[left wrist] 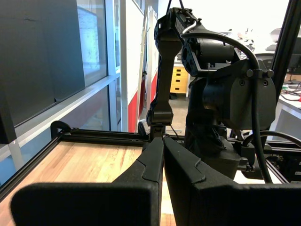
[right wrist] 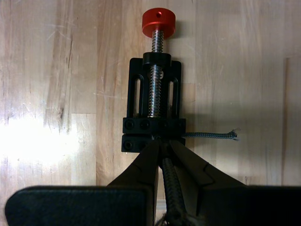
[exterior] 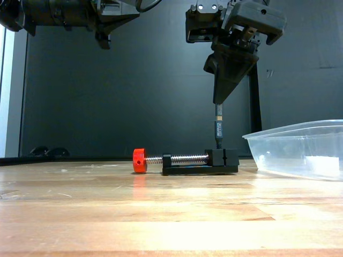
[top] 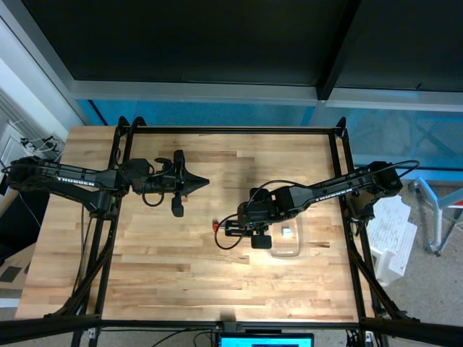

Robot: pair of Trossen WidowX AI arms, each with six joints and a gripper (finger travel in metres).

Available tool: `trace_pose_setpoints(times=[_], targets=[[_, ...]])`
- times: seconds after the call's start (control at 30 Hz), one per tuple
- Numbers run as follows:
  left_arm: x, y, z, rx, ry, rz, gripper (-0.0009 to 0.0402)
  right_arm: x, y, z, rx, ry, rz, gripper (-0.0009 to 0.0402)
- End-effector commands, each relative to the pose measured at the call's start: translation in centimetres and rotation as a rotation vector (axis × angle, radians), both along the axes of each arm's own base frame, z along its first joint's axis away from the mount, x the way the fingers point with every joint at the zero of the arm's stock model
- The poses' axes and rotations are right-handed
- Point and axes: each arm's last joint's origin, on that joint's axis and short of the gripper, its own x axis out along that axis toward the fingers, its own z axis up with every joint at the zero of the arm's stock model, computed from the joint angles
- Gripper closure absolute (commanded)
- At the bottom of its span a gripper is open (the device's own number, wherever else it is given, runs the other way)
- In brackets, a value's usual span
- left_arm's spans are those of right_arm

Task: Pick the usb-c connector and install on the hub

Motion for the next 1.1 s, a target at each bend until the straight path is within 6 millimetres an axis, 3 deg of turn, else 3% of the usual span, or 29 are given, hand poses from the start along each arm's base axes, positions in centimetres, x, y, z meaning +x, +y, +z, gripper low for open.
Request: trace_pose_setpoints(times=[0.03, 1.1], targets=[[0.01, 0.0, 0.0, 0.0, 0.0, 0.0, 0.0393, 0.0, 0.01, -0.03, 0.002, -0.002, -0.003, 0.0393], [0.01, 0.0, 0.0, 0.0, 0.0, 0.0, 0.0393, 0.01, 0.02, -0.27, 0.01, -0.009, -0.022, 0.0393]])
